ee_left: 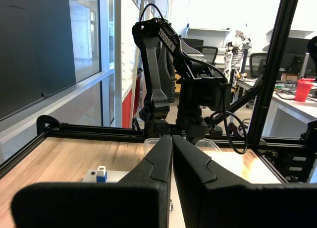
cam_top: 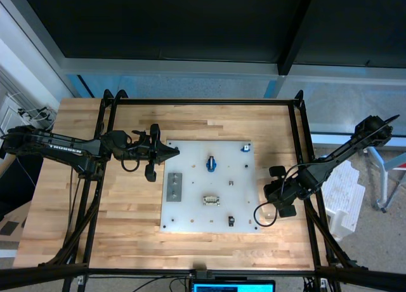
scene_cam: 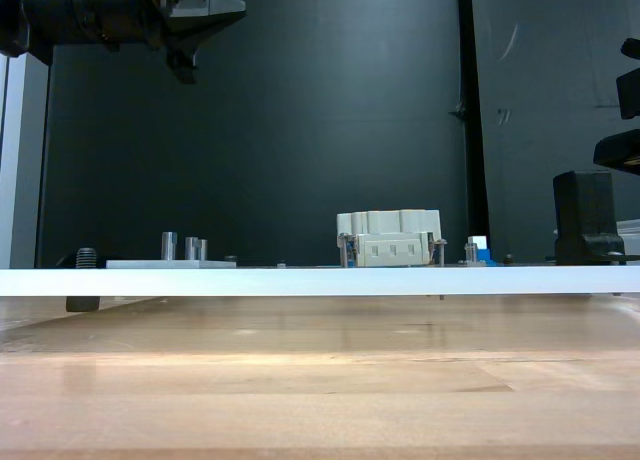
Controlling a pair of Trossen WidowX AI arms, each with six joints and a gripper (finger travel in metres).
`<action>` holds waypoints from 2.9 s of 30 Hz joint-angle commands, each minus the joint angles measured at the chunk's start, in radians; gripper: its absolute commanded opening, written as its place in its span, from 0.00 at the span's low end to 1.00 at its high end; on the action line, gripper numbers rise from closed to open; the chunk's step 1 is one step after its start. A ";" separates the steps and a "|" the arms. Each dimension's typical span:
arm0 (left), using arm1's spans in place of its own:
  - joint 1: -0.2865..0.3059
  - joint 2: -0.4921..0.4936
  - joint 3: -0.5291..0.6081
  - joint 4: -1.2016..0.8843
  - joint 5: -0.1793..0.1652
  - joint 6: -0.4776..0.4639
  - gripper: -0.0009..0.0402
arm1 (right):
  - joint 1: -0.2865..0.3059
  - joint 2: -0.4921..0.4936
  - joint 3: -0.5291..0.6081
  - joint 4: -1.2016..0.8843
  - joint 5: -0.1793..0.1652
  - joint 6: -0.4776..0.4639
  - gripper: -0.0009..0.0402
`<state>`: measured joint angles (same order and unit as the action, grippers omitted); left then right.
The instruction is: Pick the USB connector and install on taskboard
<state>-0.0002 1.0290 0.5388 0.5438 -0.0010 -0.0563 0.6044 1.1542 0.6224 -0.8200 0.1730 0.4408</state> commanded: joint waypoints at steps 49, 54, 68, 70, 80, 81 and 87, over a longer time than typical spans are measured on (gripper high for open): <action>0.000 0.000 0.000 0.000 0.000 0.000 0.02 | 0.002 -0.106 0.038 -0.074 -0.008 -0.002 0.02; 0.000 0.000 0.000 0.000 0.000 0.000 0.02 | 0.003 -0.098 0.072 -0.075 -0.008 0.029 0.02; 0.000 0.000 0.000 0.000 0.000 0.000 0.02 | 0.010 0.110 0.341 -0.108 0.006 0.165 0.02; 0.000 0.000 0.000 0.000 0.000 0.000 0.02 | 0.015 0.160 0.387 -0.111 0.020 0.182 0.02; 0.000 0.000 0.000 0.000 0.000 0.000 0.02 | 0.018 0.367 0.576 -0.112 0.046 0.201 0.02; 0.000 0.000 0.000 0.000 0.000 0.000 0.02 | 0.018 0.382 0.591 -0.112 0.046 0.201 0.02; 0.000 0.000 0.000 0.000 0.000 0.000 0.02 | 0.018 0.458 0.668 -0.112 0.045 0.198 0.02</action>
<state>-0.0002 1.0290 0.5388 0.5438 -0.0013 -0.0566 0.6224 1.5978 1.2762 -0.9325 0.2180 0.6415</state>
